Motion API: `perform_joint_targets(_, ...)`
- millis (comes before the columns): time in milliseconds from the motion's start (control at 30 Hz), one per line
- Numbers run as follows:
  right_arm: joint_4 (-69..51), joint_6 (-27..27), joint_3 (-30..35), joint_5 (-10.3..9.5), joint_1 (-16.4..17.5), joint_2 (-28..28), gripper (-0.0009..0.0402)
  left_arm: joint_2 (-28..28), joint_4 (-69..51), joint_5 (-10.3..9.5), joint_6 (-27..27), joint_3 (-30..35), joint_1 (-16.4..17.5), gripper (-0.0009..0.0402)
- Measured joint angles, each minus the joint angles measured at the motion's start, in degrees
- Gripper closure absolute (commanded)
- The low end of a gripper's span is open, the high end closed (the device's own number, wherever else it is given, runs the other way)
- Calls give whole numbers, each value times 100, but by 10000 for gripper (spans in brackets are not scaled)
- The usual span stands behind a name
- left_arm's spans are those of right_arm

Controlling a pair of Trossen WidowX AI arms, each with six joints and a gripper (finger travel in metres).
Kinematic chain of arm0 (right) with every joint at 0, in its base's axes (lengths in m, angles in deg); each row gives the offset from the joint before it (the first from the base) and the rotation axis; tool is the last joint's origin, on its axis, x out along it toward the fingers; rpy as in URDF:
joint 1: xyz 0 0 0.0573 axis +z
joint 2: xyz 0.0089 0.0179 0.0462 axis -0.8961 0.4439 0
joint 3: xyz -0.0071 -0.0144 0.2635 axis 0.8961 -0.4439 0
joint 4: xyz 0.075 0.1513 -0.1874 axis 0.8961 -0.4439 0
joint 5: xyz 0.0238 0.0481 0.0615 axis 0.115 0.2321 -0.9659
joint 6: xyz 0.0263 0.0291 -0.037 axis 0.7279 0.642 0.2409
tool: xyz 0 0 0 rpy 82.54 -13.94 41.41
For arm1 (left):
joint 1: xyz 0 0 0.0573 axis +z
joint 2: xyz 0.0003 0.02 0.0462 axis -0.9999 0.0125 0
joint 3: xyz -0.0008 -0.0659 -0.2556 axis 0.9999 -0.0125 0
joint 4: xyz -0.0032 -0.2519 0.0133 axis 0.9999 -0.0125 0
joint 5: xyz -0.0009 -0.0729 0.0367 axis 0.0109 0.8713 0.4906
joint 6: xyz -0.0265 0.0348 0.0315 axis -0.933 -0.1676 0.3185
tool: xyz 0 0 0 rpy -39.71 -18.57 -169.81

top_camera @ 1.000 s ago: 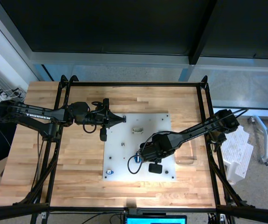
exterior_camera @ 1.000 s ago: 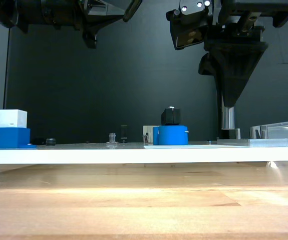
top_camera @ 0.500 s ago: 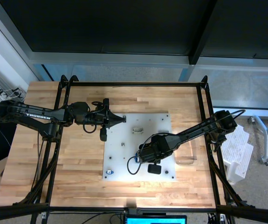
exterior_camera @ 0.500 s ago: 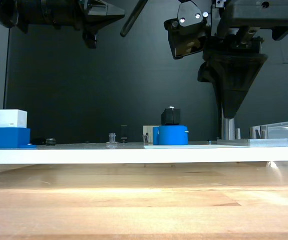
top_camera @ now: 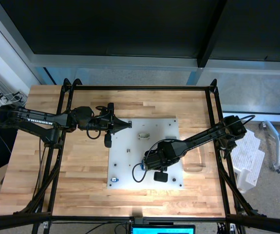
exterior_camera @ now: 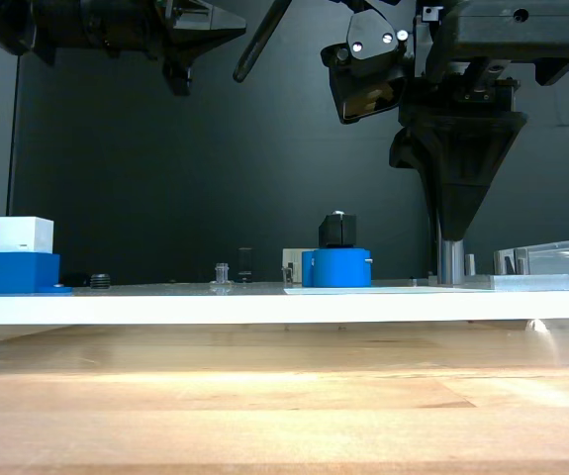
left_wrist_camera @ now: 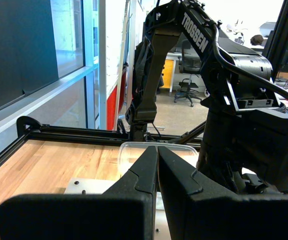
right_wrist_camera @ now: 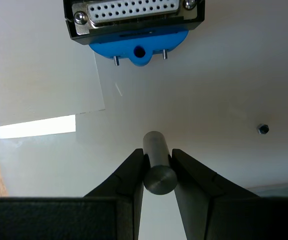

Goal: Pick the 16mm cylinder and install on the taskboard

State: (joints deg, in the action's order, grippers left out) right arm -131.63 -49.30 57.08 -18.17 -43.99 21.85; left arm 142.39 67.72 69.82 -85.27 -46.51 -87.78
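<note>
Gripping the 16mm cylinder (right_wrist_camera: 158,162) in the right gripper (right_wrist_camera: 157,156), fingers (right_wrist_camera: 126,175) clamped on opposite sides of its upper end. Holds it upright: long axis vertical in the low view, lower end pointing straight down at the taskboard (top_camera: 125,168). Sits at or just above the taskboard's white face; cannot tell contact. Hangs over a bare patch just beside the blue fitting (right_wrist_camera: 136,39), apart from it and from the black multi-pin connector (right_wrist_camera: 133,11) mounted on that fitting. Looks like a short, smooth, dull-grey metal peg: round in section, flat end face toward the right wrist camera, faint sheen down the side. Reaches in from the right edge of the surface (top_camera: 81,185) with the right arm, stretched low across the taskboard's near-right part, wrist bent, gripper pointing straight down. Crosses above the clear plastic tray (top_camera: 196,161) lying at the taskboard's right edge. Has the left gripper (top_camera: 128,124) high over the taskboard's far-left corner, level, aimed to the right, fingers pressed together on nothing. Extends the left arm in from the left edge, well apart from the cylinder.
</note>
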Motion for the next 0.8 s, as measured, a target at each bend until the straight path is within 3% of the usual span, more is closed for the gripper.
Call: perform_joint_targets(800,146,11,-90,-4,9,184,393,-2,-2,0,0,0,0,393)
